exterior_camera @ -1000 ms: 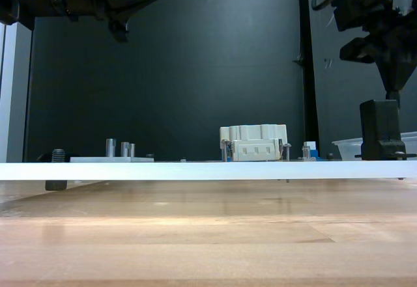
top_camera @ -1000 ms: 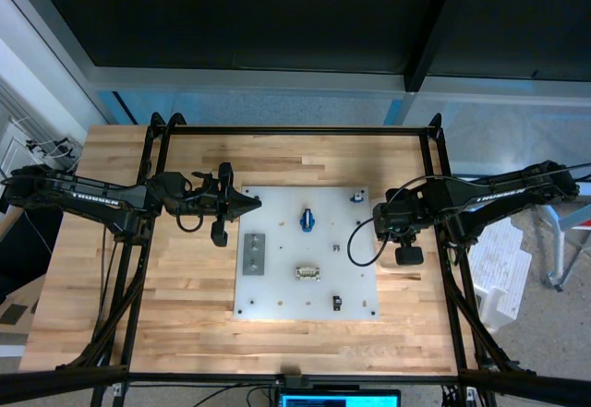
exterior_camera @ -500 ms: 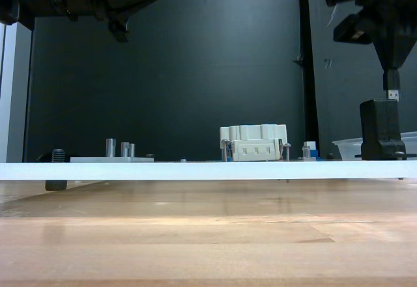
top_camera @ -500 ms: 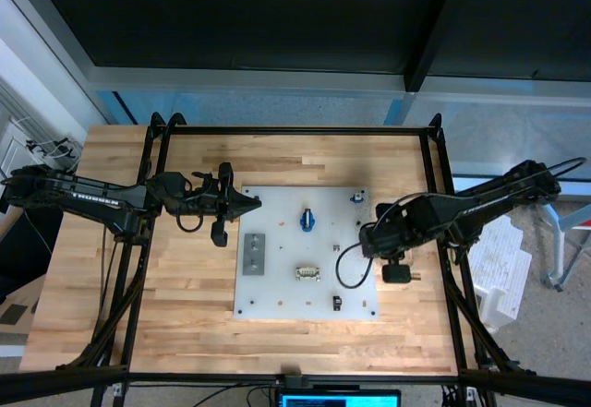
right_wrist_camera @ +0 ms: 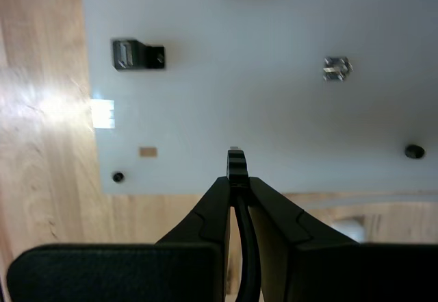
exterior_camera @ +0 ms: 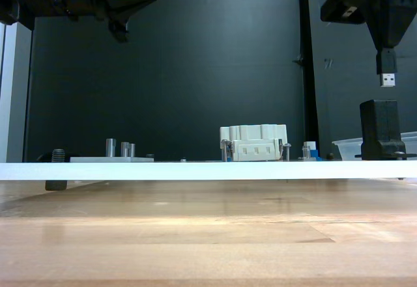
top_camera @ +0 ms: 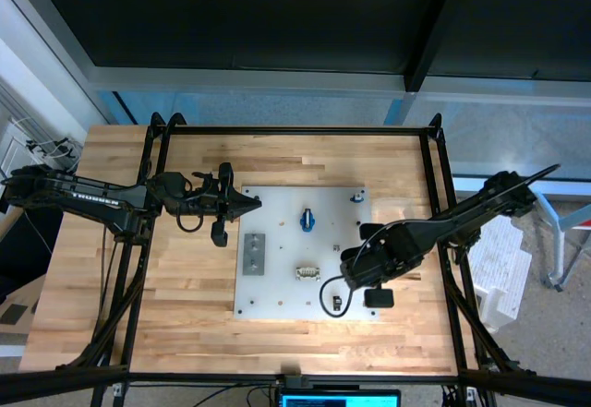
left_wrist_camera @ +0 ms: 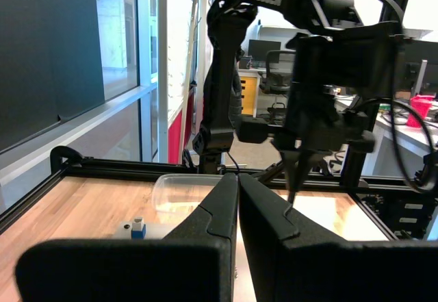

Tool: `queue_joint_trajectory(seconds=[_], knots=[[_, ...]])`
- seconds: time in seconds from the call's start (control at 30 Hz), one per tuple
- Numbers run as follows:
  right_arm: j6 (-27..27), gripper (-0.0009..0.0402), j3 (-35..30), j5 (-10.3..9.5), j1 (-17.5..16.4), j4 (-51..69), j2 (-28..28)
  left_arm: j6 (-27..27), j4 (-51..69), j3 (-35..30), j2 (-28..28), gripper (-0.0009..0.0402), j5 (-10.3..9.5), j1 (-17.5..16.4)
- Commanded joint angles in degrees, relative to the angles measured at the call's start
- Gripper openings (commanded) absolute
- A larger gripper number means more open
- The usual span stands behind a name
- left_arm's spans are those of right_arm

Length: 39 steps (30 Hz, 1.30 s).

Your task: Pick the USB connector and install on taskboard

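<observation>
My right gripper [top_camera: 355, 269] hangs over the near right part of the white taskboard [top_camera: 277, 241], pointing down. It is shut on the USB connector [right_wrist_camera: 235, 161], a small dark plug with a black cable trailing from it. In the low view the USB connector [exterior_camera: 387, 73] hangs with its silver tip down, a short gap above the black socket [exterior_camera: 381, 129]. In the right wrist view the socket [right_wrist_camera: 137, 54] lies off to one side of the plug. My left gripper [top_camera: 255, 202] is shut and empty, held high over the board's far left edge.
The board carries a blue knob [top_camera: 307, 220], a grey two-hole block [top_camera: 252, 252] and a silvery multi-pin connector [top_camera: 307, 273]. A clear shallow tray [left_wrist_camera: 181, 189] lies beyond the board's right side. A black frame [top_camera: 295, 131] surrounds the wooden table.
My right gripper has swung from beside the board's right edge toward the near side, carrying the USB connector to above the black socket. The left arm has not moved.
</observation>
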<state>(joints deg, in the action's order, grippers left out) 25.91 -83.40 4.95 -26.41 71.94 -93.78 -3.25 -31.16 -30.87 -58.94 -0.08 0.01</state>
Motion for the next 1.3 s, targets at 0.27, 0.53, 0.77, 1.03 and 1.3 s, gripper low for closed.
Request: queue_joint_trajectory(seconds=[0.27, 0.53, 0.77, 1.03, 1.3], knots=[[3.10, 0.0000, -9.20, -0.52, -1.62, 1.55, -8.13, 0.02, -0.02, 0.00, -0.02, 0.0000, 0.02, 0.00], [3.48, 0.0000, -14.34, -0.52, -2.69, 1.40, -12.85, 0.02, -0.02, -0.02, -0.02, 0.0000, 0.02, 0.00], [3.67, 0.0000, -15.63, -1.03, -3.10, 0.52, -14.80, 0.02, -0.02, -0.02, -0.02, 0.0000, 0.02, 0.00], [3.65, 0.0000, -15.65, -1.64, -3.32, -0.59, -15.52, 0.02, -0.02, 0.00, -0.02, 0.0000, 0.02, -0.02], [2.78, 0.0000, -16.06, -1.31, -3.45, -0.61, -16.33, 0.02, -0.02, 0.00, -0.02, 0.0000, 0.02, 0.00]])
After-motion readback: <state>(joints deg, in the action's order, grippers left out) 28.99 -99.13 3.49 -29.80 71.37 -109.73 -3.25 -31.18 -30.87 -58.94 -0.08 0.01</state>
